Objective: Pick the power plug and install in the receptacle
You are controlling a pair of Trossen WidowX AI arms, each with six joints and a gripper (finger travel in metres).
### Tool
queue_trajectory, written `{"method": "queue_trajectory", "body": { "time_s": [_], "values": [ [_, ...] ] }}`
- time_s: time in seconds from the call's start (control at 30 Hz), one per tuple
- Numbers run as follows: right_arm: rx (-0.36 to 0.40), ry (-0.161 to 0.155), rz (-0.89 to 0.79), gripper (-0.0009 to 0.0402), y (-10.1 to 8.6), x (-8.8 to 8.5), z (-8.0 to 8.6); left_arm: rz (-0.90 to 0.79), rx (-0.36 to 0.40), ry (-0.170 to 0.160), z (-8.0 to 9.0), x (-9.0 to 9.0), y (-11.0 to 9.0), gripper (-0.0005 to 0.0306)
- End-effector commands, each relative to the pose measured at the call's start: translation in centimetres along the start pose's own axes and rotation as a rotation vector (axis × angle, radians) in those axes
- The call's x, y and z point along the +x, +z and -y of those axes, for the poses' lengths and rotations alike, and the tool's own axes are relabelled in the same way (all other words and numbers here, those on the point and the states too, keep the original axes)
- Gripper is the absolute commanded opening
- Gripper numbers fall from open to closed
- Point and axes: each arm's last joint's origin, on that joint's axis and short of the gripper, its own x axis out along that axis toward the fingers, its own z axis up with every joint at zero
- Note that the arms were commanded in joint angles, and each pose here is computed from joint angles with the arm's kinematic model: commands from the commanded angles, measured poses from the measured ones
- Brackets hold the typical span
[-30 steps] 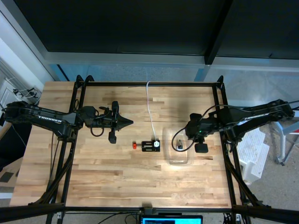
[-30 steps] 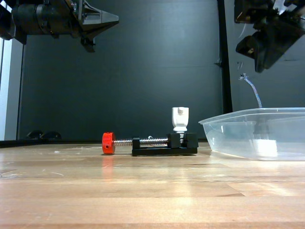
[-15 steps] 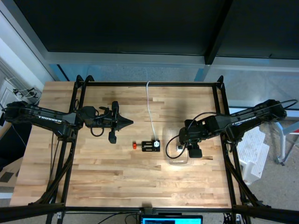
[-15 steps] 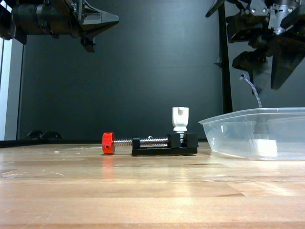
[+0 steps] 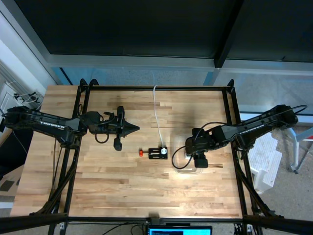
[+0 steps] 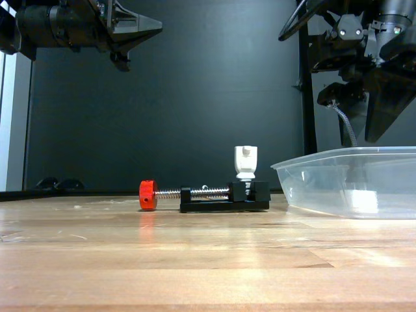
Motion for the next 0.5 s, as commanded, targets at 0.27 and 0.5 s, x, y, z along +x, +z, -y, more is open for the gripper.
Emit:
{"method": "queue_trajectory", "body": {
  "time_s": [0.27, 0.5],
  "values": [
    [-0.003, 0.005, 0.017, 0.0224, 0.2, 1.4, -0.3, 0.0, 0.0, 0.0, 0.0, 0.0, 0.0, 0.0],
    [0.0, 0.006, 0.011, 0.0224, -0.3, 1.9, -0.5, 0.0, 0.0, 0.0, 0.0, 0.0, 0.0, 0.0]
  ]
}}
